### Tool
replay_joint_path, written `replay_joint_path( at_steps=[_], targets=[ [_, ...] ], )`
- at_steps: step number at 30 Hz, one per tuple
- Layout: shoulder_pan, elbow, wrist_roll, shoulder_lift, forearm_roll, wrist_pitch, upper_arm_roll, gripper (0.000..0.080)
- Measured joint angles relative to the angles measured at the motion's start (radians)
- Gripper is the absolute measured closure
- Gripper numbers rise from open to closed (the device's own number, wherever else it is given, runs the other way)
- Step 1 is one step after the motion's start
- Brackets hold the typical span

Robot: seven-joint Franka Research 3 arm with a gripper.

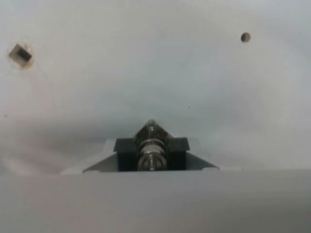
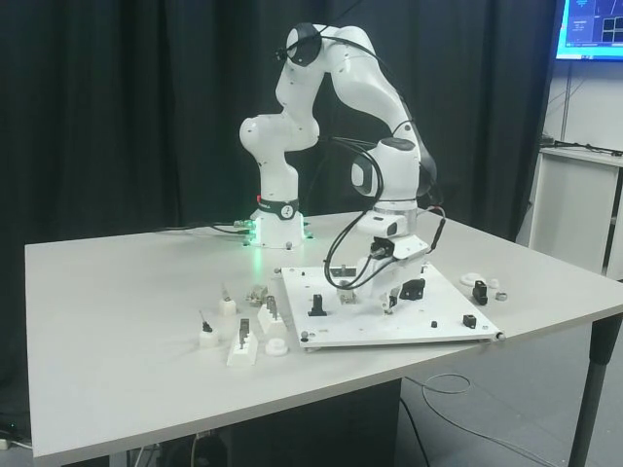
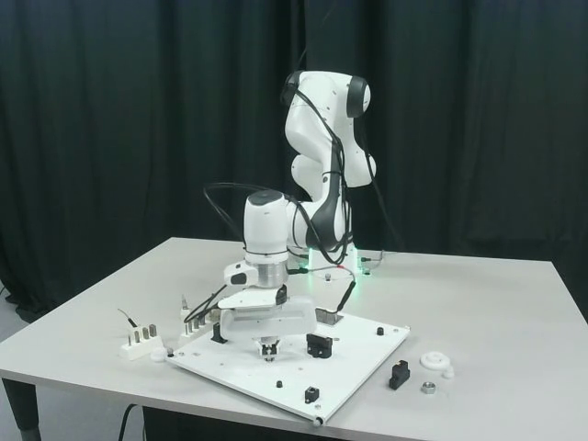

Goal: Insert BNC.

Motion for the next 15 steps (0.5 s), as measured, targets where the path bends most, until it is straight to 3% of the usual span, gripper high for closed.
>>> replay_joint_path(
  at_steps=[15],
  targets=[
    [-0.006, 0.037, -0.090, 0.015, 0.000, -0.057, 0.000, 0.0682]
  ],
)
